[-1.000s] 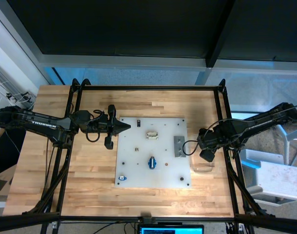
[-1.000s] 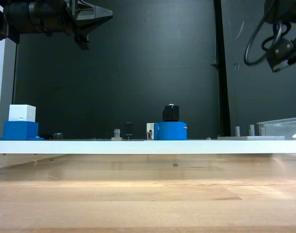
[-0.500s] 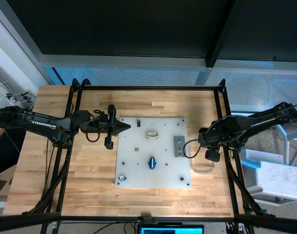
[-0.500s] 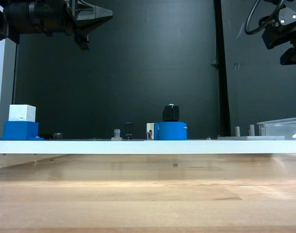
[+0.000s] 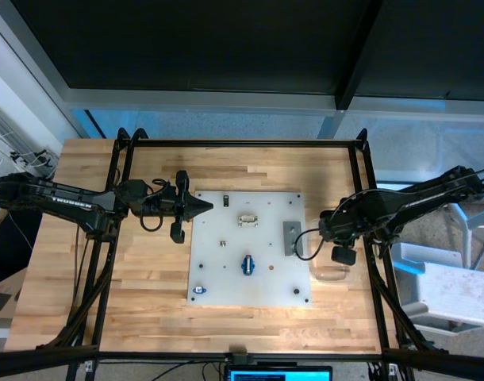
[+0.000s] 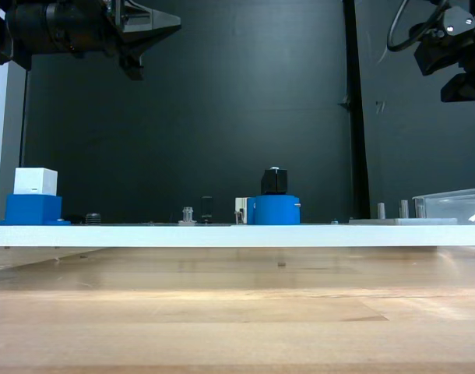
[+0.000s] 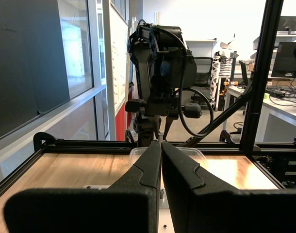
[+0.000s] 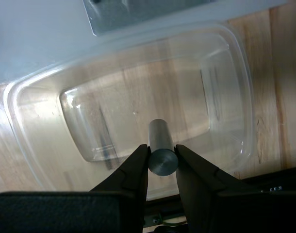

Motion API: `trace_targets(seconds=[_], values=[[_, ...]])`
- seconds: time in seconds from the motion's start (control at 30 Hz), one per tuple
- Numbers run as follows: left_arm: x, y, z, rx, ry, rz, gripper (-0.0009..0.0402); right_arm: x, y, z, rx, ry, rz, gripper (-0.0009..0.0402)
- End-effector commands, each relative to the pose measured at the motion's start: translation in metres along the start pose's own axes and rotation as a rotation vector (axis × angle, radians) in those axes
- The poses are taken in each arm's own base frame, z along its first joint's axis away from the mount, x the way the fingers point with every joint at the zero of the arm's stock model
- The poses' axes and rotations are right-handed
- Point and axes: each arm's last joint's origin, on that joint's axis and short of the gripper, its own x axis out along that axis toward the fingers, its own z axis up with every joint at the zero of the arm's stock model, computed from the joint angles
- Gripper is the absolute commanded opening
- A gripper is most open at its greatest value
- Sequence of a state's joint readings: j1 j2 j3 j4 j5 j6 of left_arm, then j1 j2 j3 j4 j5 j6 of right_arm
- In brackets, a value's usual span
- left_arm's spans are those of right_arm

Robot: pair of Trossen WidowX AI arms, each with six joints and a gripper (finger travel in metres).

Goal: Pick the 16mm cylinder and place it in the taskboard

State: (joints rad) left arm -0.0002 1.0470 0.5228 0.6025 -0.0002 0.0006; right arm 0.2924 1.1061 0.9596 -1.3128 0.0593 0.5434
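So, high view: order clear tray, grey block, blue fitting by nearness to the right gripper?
1. clear tray, under the right gripper.
2. grey block, right side of taskboard.
3. blue fitting, taskboard middle.
Left gripper: shut, above its left edge.

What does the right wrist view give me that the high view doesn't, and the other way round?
Right wrist only: the cylinder clamped in the right gripper, above the clear tray. High only: the whole taskboard, and the left gripper held over its left edge. Both: the clear tray and the grey metal block.
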Motion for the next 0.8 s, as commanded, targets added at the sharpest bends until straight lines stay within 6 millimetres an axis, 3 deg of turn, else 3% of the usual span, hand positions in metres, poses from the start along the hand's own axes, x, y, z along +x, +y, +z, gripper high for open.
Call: trace_targets(seconds=[0.03, 0.8], values=[[0.000, 0.000, 0.000, 0.000, 0.000, 0.000, 0.0000, 0.000, 0.005, 0.009, -0.003, 0.001, 0.000, 0.0000], [0.000, 0.000, 0.000, 0.000, 0.000, 0.000, 0.0000, 0.007, 0.052, 0.076, -0.051, 0.013, 0.005, 0.0000]])
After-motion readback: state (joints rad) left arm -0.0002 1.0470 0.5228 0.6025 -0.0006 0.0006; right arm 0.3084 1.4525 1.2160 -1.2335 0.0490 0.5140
